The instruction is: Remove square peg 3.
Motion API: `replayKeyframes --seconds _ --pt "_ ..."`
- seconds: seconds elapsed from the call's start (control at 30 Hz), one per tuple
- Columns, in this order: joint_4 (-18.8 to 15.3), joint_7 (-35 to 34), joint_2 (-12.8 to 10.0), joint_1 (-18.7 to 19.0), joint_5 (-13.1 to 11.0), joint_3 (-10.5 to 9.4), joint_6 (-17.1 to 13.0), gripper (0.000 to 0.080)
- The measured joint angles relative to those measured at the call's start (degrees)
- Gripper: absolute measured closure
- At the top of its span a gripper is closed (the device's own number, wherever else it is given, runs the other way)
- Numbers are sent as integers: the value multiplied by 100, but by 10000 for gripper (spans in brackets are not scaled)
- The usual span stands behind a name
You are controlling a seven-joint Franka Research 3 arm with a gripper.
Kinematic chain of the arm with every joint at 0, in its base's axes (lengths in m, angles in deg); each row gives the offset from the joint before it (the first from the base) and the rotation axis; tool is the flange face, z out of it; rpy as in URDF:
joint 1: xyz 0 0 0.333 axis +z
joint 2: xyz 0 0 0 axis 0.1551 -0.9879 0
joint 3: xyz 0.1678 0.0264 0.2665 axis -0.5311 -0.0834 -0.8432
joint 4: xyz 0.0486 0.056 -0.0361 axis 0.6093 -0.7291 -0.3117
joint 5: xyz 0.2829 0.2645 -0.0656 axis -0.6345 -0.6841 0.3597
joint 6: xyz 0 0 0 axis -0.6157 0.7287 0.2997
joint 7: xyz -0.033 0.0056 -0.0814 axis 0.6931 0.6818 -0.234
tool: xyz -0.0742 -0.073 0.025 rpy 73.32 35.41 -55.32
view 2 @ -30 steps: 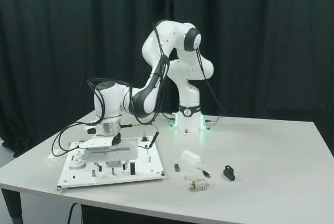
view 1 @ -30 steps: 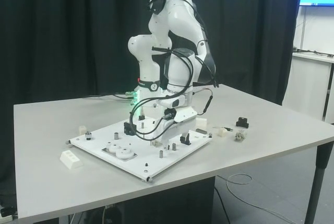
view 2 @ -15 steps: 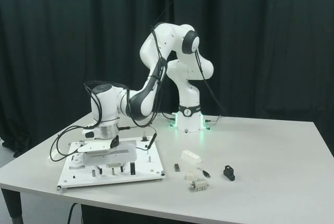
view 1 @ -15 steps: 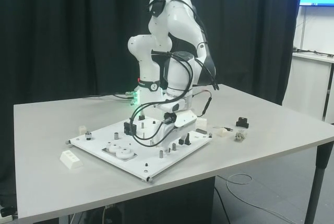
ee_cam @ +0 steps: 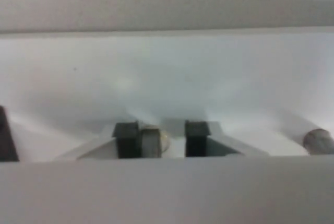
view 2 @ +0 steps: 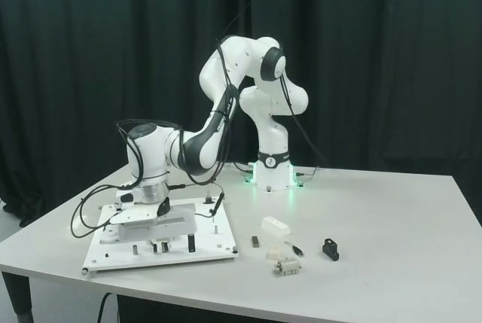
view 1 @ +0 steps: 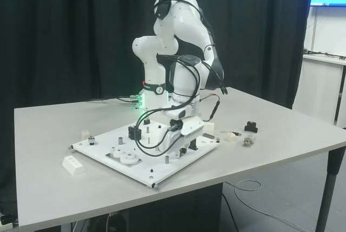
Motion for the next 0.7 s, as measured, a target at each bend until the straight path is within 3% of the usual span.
replayKeyframes --seconds 0.07,0.1,0.27,0.3,0.7 --pt "26 0 -7 -11 -5 -23 75 476" --pt "32 0 -7 -11 -7 -30 106 640" --pt "54 0 -15 -13 -8 -32 150 640" --pt "55 0 -15 -13 -8 -33 152 724" --pt "60 0 -16 -13 -9 -33 157 724"
